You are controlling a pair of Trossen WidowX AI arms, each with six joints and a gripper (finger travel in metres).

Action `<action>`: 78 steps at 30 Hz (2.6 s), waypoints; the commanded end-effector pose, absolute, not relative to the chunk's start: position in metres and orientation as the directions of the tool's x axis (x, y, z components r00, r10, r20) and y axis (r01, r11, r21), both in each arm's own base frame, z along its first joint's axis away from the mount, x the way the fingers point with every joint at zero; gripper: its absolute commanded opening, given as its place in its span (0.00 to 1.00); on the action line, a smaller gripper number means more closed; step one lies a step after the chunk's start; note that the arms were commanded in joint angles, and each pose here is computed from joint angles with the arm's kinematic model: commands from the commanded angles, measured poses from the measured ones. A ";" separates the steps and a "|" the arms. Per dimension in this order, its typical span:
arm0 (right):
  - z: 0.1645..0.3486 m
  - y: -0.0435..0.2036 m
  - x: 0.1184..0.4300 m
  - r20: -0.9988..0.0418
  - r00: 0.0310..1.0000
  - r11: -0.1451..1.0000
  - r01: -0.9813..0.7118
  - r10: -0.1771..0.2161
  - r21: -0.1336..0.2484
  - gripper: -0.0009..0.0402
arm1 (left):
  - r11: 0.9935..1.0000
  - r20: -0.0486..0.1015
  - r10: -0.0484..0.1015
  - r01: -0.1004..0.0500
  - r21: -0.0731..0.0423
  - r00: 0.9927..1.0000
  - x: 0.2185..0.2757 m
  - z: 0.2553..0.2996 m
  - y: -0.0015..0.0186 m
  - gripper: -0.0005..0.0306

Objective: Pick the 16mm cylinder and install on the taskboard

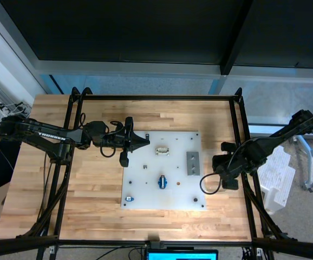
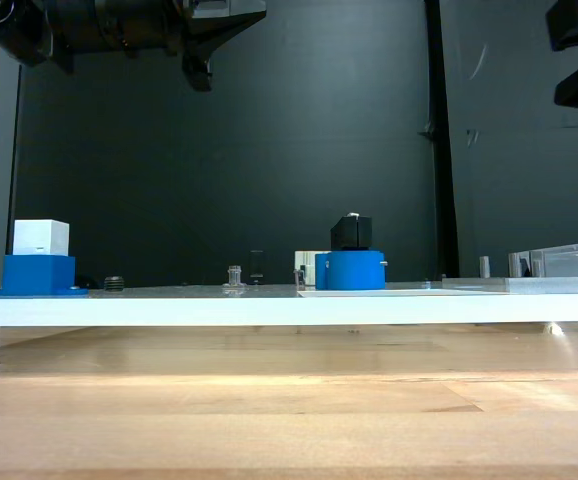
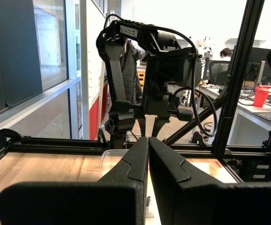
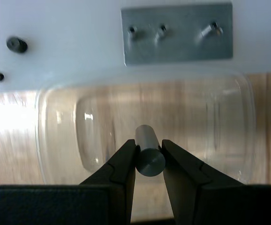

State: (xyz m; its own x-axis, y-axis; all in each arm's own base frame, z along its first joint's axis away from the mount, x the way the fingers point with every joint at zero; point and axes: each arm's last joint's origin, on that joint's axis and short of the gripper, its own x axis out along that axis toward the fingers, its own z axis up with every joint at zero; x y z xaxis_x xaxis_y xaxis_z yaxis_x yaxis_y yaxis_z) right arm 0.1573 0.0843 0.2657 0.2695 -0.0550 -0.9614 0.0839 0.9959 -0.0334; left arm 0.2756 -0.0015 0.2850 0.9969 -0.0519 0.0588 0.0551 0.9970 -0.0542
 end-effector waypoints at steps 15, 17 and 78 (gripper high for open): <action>0.260 0.104 0.230 -0.966 0.242 0.995 0.063 -0.086 -0.072 0.04 | 0.997 0.059 -0.051 0.055 -0.054 0.997 0.2756 0.2850 -0.0014 0.02; 0.258 0.107 0.239 -0.967 0.239 0.995 0.065 -0.088 -0.074 0.04 | 0.997 0.059 -0.052 0.055 -0.054 0.997 0.2756 0.2850 -0.0015 0.02; 0.214 0.122 0.333 -0.979 0.201 0.997 0.073 -0.039 -0.024 0.04 | 0.997 0.059 -0.051 0.055 -0.054 0.997 0.2756 0.2850 -0.0014 0.02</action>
State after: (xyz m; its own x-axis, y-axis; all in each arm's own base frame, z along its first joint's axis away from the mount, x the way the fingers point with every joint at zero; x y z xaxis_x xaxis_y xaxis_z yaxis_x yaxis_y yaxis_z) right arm 0.3338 0.1223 0.2154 0.2021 -0.0389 -0.9786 0.0731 0.9970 -0.0245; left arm 0.2756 -0.0015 0.2850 0.9969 -0.0519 0.0588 0.0551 0.9970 -0.0542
